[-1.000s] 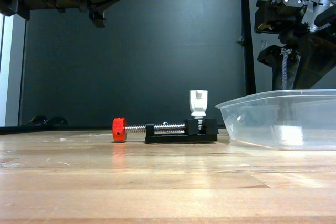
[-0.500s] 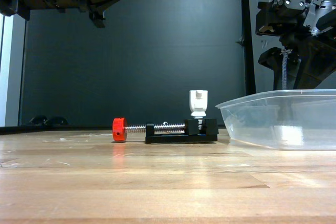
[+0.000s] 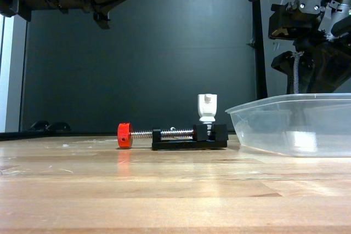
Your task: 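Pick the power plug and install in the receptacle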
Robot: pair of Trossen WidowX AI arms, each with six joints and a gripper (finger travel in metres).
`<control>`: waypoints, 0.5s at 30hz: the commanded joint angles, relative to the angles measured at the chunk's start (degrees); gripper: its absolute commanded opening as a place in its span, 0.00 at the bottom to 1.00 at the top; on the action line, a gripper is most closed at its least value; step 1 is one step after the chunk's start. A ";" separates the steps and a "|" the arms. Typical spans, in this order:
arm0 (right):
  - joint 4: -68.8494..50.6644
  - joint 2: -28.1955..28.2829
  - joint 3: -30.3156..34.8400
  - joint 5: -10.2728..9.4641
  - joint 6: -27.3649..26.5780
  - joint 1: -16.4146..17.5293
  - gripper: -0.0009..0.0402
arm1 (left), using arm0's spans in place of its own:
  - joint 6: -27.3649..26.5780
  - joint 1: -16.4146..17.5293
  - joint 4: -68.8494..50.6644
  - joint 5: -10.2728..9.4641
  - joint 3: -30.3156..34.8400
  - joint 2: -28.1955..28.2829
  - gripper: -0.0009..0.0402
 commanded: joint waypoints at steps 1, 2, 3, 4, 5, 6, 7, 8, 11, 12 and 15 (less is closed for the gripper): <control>0.72 0.61 0.00 -0.07 0.02 0.02 0.50 | 0.02 0.02 0.00 0.00 0.02 0.02 0.02; 0.76 0.61 0.00 -0.07 0.00 0.02 0.50 | 0.02 0.00 0.00 0.00 0.02 0.02 0.02; 0.81 0.61 0.00 -0.04 0.00 0.02 0.50 | 0.02 0.00 0.00 0.00 0.02 0.02 0.02; 0.85 0.61 -0.02 -0.04 0.00 0.02 0.50 | 0.02 0.02 0.00 0.00 0.02 0.02 0.02; 0.83 0.61 -0.04 -0.04 0.02 0.02 0.50 | 0.02 0.02 0.00 0.00 0.02 0.02 0.02; 0.83 0.59 -0.13 -0.07 0.02 0.02 0.50 | 0.02 0.00 0.00 0.00 0.02 0.02 0.02; 0.85 0.59 -0.24 -0.07 0.04 0.02 0.50 | 0.02 0.00 0.00 0.00 0.02 0.02 0.02; 0.85 0.59 -0.42 -0.04 0.04 0.02 0.50 | 0.02 0.00 0.00 0.00 0.02 0.02 0.02; 0.96 0.59 -0.92 -0.04 0.28 0.02 0.50 | 0.02 0.00 0.00 0.00 0.02 0.02 0.02; 1.01 0.59 -0.96 -0.04 0.28 0.02 0.49 | 0.02 0.02 0.00 0.00 0.02 0.02 0.02; 1.46 0.52 -0.96 -0.04 0.24 0.02 0.44 | 0.02 0.00 0.00 0.00 0.02 0.02 0.02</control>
